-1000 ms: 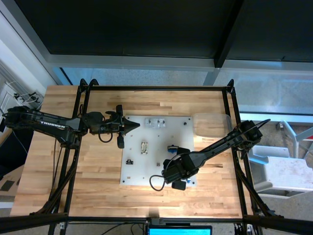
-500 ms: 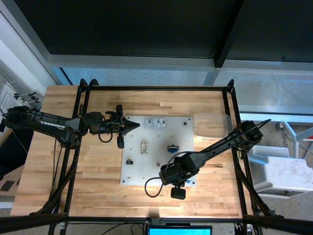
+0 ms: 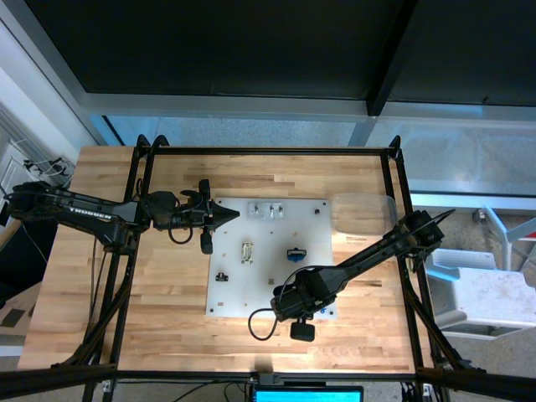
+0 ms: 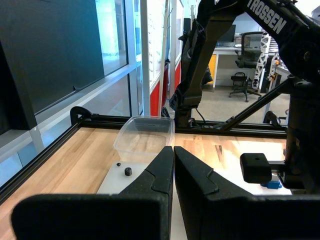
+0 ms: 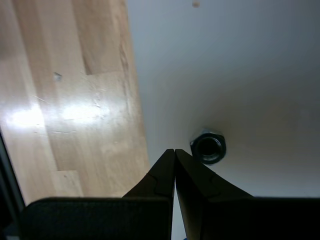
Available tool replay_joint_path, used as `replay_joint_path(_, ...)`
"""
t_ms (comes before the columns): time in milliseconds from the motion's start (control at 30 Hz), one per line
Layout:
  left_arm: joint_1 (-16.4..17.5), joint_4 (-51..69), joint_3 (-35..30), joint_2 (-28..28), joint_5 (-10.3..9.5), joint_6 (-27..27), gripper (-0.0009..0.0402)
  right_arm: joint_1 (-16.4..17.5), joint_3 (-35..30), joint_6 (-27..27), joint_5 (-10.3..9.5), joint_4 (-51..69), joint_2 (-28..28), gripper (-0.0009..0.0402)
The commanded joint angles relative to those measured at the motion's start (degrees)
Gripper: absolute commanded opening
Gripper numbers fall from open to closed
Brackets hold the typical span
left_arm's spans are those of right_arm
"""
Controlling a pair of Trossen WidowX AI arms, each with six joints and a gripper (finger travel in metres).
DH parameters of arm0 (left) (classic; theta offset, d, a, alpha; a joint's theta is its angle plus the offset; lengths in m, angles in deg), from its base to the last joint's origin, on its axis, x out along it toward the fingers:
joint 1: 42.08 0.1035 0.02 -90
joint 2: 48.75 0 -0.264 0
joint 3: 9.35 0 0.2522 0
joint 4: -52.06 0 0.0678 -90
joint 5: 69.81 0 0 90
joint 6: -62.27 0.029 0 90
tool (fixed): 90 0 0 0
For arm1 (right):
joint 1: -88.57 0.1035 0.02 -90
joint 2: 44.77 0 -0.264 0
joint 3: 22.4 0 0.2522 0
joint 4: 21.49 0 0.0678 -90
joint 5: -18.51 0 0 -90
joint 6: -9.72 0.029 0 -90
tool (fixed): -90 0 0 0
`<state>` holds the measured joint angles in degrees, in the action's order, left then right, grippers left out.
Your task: Unfasten the M12 fastener and place in the container
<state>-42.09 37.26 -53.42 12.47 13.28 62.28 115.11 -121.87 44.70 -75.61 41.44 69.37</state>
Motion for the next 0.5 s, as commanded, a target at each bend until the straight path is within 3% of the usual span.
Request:
replay_joint_path(33,0.0,0.0,0.0,0.0,0.02,0.0,0.0000,0.0,0.5,0.1,0.11,0.0,0.1,0.0000)
replay_joint_path(267,0.0,0.0,0.0,0.0,0.02,0.0,0.0000,-0.1,0.4,0.8,2.27,1.7,-0.1,0.0000)
replay_joint_path(367,0.0,0.0,0.0,0.0,0.02,0.0,0.0000,0.0,-0.5,5.6,10.93,7.3,-0.6,0.0000)
replay_joint_path(400,0.0,0.0,0.0,0.0,0.02,0.0,0.0000,0.0,-1.0,6.6,12.85,9.0,-0.7,0.0000)
replay_joint_path(500,0.0,0.0,0.0,0.0,0.02,0.0,0.0000,0.0,-2.1,8.0,14.71,11.0,-1.0,0.0000)
